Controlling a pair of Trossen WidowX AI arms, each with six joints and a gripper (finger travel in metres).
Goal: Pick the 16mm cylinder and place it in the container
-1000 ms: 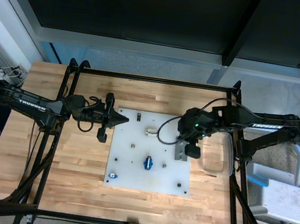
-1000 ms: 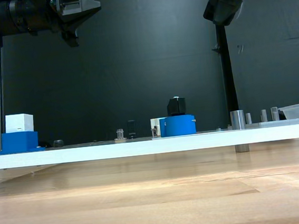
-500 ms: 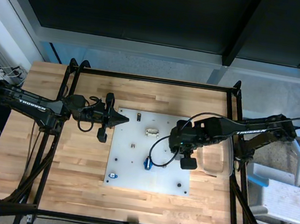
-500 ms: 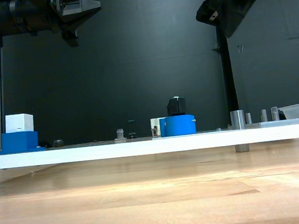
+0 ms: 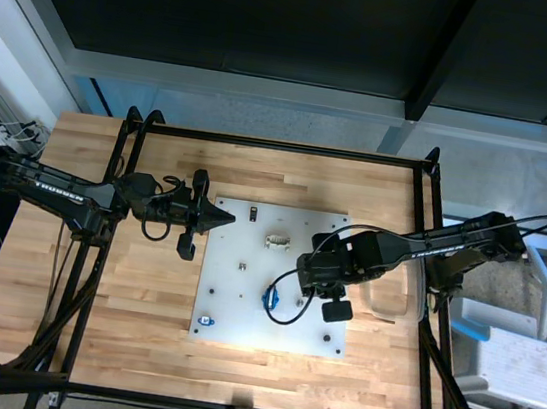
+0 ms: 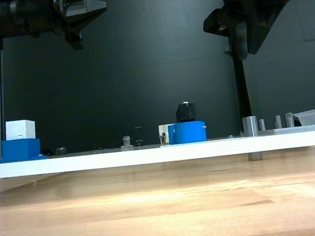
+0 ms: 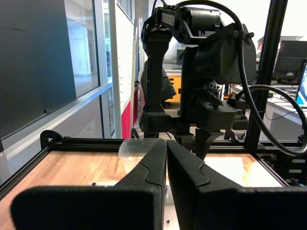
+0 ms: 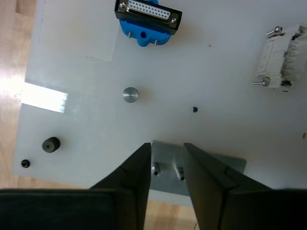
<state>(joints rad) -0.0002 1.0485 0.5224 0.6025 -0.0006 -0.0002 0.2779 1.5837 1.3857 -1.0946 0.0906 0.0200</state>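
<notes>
- High view looks down on a wooden table (image 5: 136,328) with a white board (image 5: 240,306) lying at its centre.
- My left gripper (image 5: 223,216) hangs at centre left of that frame, by the board's upper left corner, with its tips pointing right. The left wrist view shows its fingers pressed together, holding nothing.
- My right gripper (image 8: 167,149) hangs above the right half of the board, pointing down. Its fingers stand apart and grip nothing.
- Right wrist view: directly below the gap between my fingers lies a grey block (image 8: 211,165) at the board's edge, with two thin pins (image 8: 180,172) standing in it.
- The 16mm cylinder (image 8: 130,94) stands upright on the white board, seen end-on as a small silver disc. It is apart from the grey block and near a blue connector (image 8: 146,24). I am not touching it.
- A white connector (image 8: 283,57) sits on the board, well apart from the cylinder.
- Low view: the cylinder shows at lower right as the widest silver post, just left of the thinner pins. My right gripper is high above it at upper right of the frame.
- The container (image 5: 392,301), a clear shallow tray, rests on the table just beyond the board's right edge. It is at centre right of the high view, partly covered by my right arm (image 5: 451,233).
</notes>
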